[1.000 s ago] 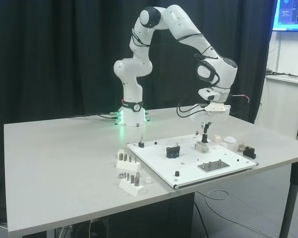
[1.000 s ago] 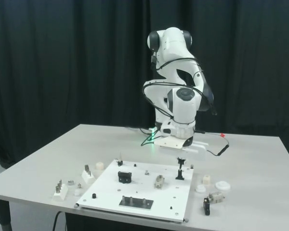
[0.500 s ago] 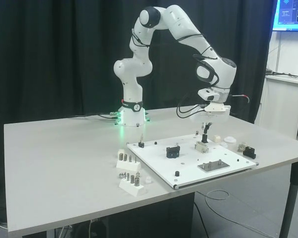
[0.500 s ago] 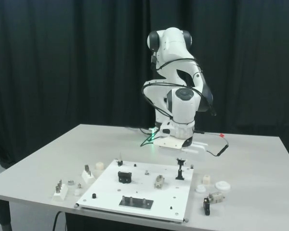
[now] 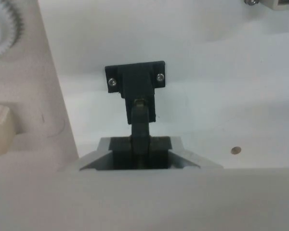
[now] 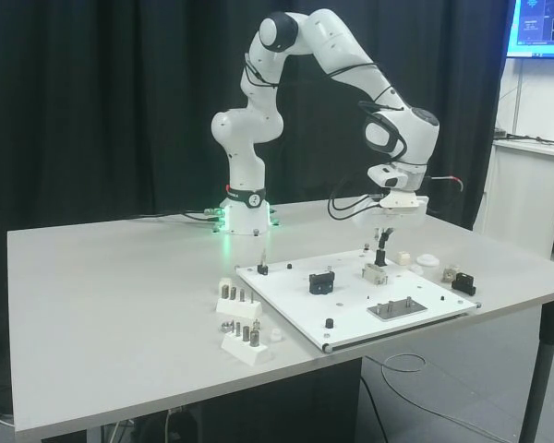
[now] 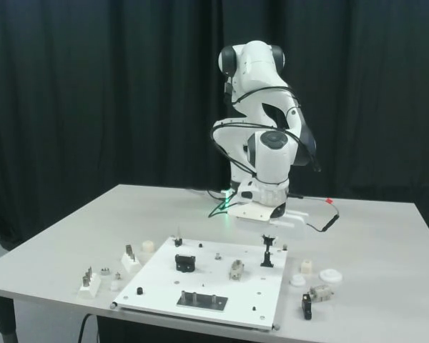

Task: Insert USB.

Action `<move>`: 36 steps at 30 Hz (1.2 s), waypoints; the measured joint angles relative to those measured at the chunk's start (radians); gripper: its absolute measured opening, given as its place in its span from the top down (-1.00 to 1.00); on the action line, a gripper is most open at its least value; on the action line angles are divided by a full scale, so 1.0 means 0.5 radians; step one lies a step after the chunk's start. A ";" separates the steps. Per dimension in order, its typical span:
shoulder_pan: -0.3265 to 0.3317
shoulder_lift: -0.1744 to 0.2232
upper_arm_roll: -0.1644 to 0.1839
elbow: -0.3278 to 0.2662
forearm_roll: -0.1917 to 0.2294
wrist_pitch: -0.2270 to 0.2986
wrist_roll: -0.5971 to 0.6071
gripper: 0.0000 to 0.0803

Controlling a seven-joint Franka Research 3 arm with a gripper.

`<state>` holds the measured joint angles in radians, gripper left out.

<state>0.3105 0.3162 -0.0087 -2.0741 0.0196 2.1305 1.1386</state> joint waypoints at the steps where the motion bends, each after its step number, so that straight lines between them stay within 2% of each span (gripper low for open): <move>1: 0.000 0.000 0.000 -0.001 0.000 0.000 0.000 0.82; 12: 0.001 -0.006 0.001 -0.013 0.000 0.010 -0.002 0.82; 36: 0.001 -0.048 -0.001 -0.099 0.000 0.139 -0.034 0.82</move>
<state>0.3109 0.2921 -0.0092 -2.1234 0.0196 2.1999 1.1218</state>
